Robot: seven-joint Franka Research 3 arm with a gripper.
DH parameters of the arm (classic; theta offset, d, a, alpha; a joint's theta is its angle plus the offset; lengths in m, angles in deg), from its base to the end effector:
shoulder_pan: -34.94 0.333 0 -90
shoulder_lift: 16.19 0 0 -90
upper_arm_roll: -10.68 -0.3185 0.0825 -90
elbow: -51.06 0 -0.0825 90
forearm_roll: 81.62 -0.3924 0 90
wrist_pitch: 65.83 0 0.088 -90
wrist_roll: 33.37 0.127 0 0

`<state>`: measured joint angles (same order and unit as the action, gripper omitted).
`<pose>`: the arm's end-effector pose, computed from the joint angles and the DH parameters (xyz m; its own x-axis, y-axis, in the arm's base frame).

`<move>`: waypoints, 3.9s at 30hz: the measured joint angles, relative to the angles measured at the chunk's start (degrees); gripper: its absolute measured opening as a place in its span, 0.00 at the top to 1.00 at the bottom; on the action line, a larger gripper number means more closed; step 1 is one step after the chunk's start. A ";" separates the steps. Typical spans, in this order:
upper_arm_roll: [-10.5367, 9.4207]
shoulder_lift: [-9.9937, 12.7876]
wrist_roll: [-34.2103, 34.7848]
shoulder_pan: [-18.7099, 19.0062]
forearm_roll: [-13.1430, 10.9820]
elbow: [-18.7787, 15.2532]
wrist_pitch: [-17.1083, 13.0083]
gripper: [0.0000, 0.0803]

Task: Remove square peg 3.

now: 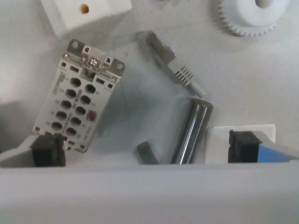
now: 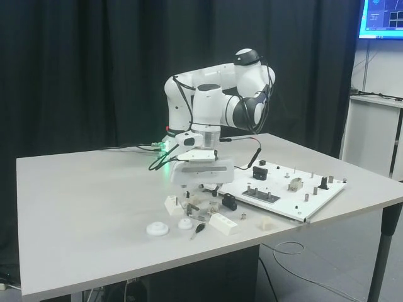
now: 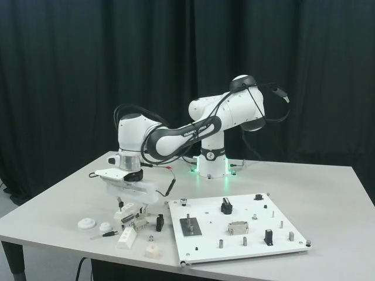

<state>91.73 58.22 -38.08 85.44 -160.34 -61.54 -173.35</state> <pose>0.5739 -0.1851 0.2058 0.5757 -0.8153 0.0616 -0.8170 -0.5766 0.0043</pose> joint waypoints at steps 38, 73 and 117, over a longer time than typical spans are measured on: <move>1.21 -0.01 15.57 -0.60 -0.16 1.20 0.86 0.00; 1.25 -0.04 4.32 -0.13 -0.61 2.48 0.30 0.00; 3.50 -0.58 1.43 3.50 -0.77 7.43 5.74 0.00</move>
<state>95.23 57.64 -36.66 88.94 -161.11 -54.11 -167.61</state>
